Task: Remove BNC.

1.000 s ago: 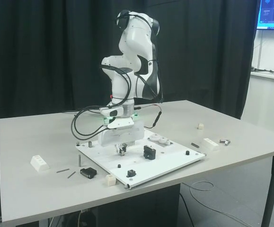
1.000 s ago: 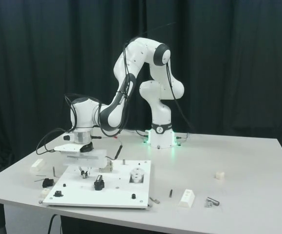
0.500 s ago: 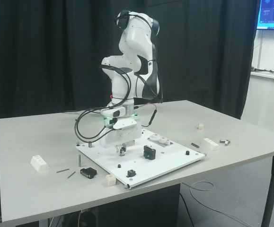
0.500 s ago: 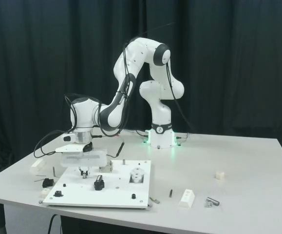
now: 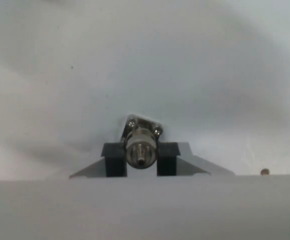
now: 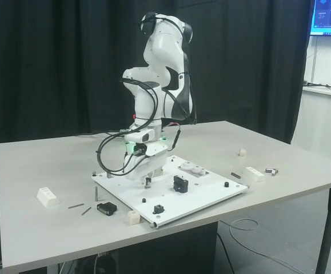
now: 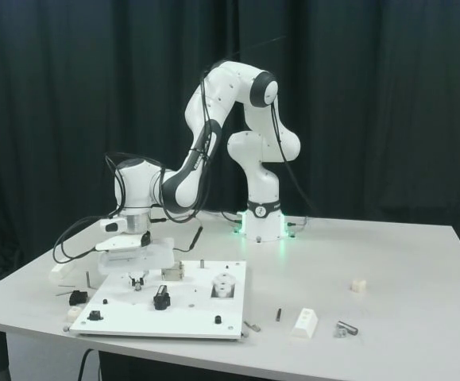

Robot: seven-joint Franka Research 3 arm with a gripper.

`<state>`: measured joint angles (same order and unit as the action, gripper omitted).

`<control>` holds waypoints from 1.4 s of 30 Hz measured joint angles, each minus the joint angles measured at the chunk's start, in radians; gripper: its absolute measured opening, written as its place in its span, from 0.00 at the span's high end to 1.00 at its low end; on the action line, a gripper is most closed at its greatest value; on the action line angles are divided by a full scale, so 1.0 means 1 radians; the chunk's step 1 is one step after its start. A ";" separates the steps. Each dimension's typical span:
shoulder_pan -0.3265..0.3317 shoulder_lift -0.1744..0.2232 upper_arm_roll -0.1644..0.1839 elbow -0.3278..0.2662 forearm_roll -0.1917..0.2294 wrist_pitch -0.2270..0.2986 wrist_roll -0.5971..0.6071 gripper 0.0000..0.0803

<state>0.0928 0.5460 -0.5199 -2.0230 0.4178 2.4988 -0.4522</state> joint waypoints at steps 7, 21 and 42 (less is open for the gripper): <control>-0.001 0.001 0.000 0.001 0.000 0.000 -0.078 0.85; -0.003 0.002 0.000 0.004 0.000 -0.001 -0.213 0.85; -0.006 -0.002 -0.004 0.021 -0.004 -0.038 -0.276 0.85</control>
<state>0.0865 0.5442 -0.5237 -2.0016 0.4141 2.4612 -0.7278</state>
